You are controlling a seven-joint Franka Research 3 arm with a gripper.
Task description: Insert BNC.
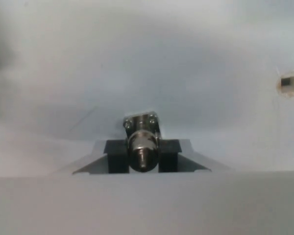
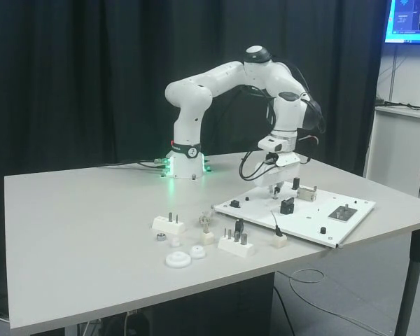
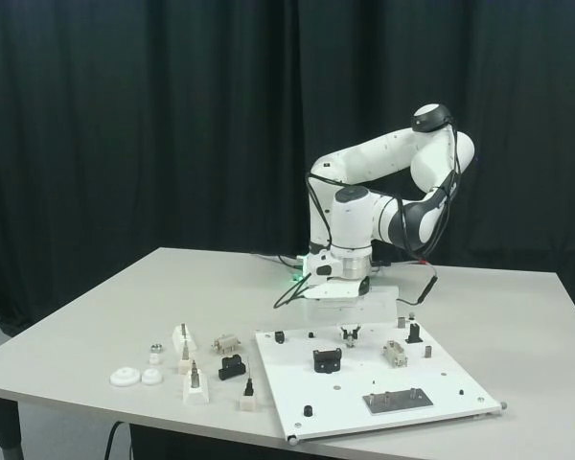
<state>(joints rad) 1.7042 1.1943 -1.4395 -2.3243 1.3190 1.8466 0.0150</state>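
In the wrist view a metal BNC connector [image 1: 142, 149] sits between two black fingertips [image 1: 116, 157], and my gripper [image 1: 142, 159] is shut on it. Right behind it a small metal flange with screws [image 1: 140, 121] sits on the white board [image 1: 210, 73]. I cannot tell whether the connector touches it. From the first room view my gripper [image 2: 274, 186] points straight down, just above the far side of the white board [image 2: 357, 218]. The second room view has the gripper [image 3: 350, 333] low over the board [image 3: 441, 383], near its back edge.
The board carries a black holder [image 3: 327, 359], a metal block [image 3: 395, 353], a grey plate with pins [image 3: 398, 400] and small black pegs. White gears [image 3: 127, 378] and white blocks with parts [image 3: 194, 381] lie on the grey table [image 3: 96, 326] beside it. A square hole [image 1: 289, 82] marks the board.
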